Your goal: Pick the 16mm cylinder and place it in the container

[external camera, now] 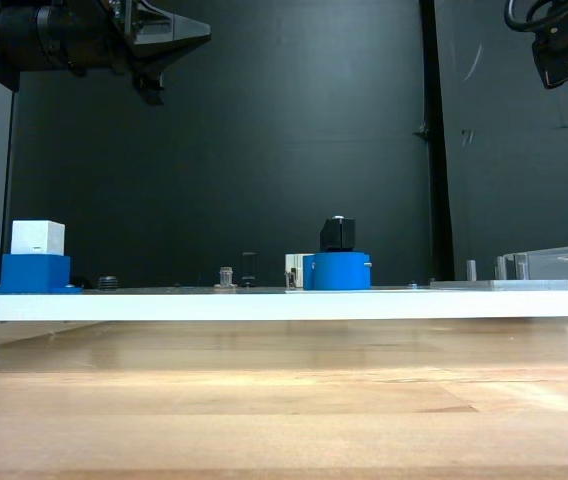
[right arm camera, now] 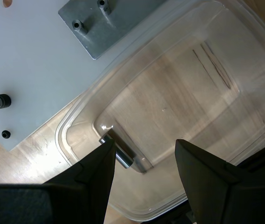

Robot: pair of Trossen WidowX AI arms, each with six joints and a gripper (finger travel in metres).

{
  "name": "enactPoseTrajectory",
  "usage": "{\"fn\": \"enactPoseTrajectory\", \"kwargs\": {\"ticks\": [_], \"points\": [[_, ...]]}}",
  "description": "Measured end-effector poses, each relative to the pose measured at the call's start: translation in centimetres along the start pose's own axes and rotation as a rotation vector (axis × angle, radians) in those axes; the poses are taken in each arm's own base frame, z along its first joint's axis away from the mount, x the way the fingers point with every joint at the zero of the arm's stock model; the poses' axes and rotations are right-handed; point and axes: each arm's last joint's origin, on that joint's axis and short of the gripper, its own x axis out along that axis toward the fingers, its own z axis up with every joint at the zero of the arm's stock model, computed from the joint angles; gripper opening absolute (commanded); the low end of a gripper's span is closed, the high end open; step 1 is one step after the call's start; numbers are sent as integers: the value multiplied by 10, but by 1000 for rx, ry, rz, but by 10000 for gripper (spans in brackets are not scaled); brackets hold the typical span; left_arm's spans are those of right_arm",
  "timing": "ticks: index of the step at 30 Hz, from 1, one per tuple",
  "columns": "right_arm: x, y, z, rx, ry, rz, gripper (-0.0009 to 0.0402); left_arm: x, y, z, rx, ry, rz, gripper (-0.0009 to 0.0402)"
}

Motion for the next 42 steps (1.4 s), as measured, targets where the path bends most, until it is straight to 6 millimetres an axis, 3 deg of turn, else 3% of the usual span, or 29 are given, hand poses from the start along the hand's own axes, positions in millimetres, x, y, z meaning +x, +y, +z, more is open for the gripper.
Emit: {"fn": "enactPoseTrajectory", "kwargs": {"ticks": [42], "points": [[0,2,1,7,-10,22,176,0,0,0,0,0,0,0]]}}
